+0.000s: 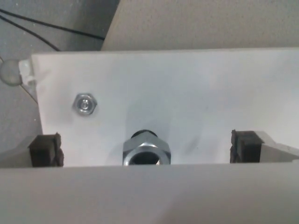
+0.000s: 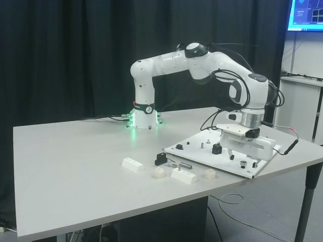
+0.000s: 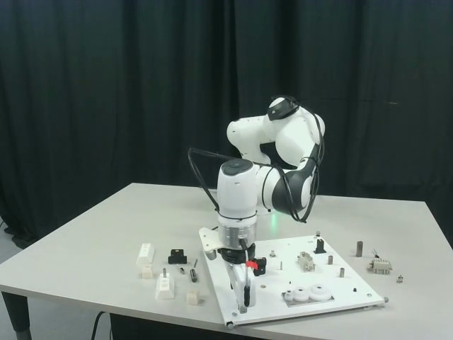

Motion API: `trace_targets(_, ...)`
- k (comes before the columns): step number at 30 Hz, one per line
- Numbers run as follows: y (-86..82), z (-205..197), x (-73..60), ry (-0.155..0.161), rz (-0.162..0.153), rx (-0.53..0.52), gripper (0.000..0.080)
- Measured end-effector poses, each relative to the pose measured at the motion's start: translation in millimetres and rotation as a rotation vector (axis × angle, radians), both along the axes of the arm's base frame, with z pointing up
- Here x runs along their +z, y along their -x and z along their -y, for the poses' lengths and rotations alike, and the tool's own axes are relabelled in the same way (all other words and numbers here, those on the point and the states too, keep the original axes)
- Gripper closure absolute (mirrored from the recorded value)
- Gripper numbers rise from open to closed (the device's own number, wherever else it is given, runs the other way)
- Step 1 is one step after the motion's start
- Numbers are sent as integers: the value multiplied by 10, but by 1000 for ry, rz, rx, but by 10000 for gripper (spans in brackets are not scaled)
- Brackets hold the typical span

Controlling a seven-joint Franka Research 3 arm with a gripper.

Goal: Remove bolt 4.

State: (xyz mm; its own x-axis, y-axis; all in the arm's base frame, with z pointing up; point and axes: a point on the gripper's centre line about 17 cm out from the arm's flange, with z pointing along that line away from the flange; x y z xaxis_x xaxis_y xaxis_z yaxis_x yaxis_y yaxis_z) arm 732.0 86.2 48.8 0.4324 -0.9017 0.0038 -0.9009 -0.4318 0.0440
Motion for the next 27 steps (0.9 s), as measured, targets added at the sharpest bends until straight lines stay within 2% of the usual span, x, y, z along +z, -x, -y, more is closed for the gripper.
trace_targets(17, -2, 7, -40, 11, 2, -15, 3)
trace_targets(18, -2, 5, -43, 11, 2, -20, 290)
trace_targets(22, -4, -9, -55, 9, 4, -35, 290)
trace_targets(23, -4, -13, -58, 9, 4, -37, 470)
trace_targets(27, 3, -17, -66, 6, 3, -48, 470)
